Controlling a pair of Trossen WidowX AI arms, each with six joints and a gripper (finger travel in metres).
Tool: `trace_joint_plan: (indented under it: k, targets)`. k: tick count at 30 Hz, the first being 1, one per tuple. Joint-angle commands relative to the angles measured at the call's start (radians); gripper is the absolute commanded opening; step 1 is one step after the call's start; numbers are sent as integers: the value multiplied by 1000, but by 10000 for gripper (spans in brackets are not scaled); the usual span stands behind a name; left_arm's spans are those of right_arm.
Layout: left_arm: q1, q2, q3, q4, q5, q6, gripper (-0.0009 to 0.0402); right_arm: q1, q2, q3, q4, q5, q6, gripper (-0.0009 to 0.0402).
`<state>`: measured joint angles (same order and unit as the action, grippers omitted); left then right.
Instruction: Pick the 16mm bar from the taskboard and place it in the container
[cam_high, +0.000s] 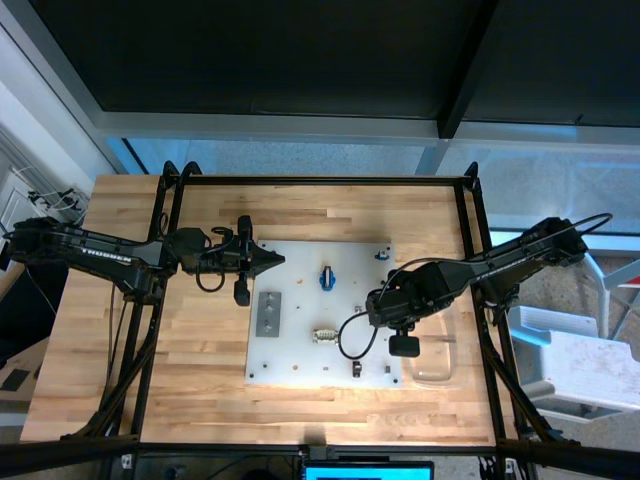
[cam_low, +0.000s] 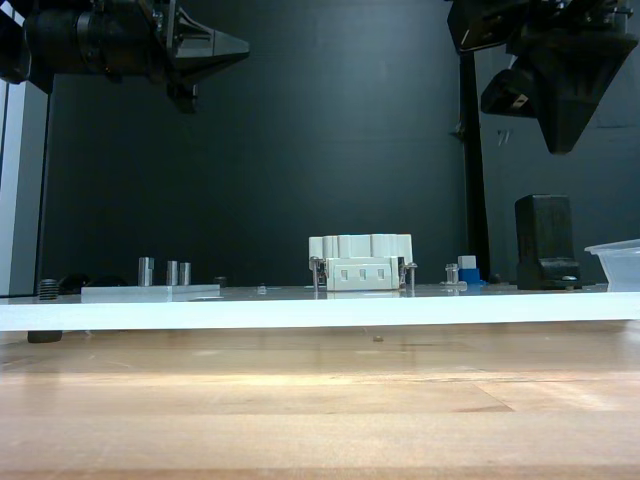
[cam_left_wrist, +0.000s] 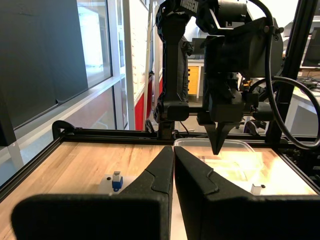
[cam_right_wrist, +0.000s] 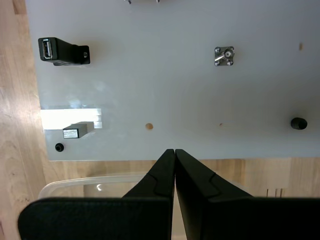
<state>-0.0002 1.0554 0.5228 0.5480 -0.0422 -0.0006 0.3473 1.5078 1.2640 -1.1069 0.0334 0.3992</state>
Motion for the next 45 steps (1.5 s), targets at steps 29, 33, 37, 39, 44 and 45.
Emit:
trace_joint_plan:
  k: [29,33,37,39,44,45]
  targets:
    - [0,0,0,0,0,0,0,184,129,63,26,-8,198,0]
    - [0,0,0,0,0,0,0,195,161,98,24,-7,200,0]
    - [0,0,0,0,0,0,0,201,186,121,16,-8,199,0]
    - [0,0,0,0,0,0,0,203,191,125,16,-7,200,0]
    - [0,0,0,0,0,0,0,207,201,124,16,0,206,24]
    - [0,0,0,0,0,0,0,208,201,124,16,0,208,35]
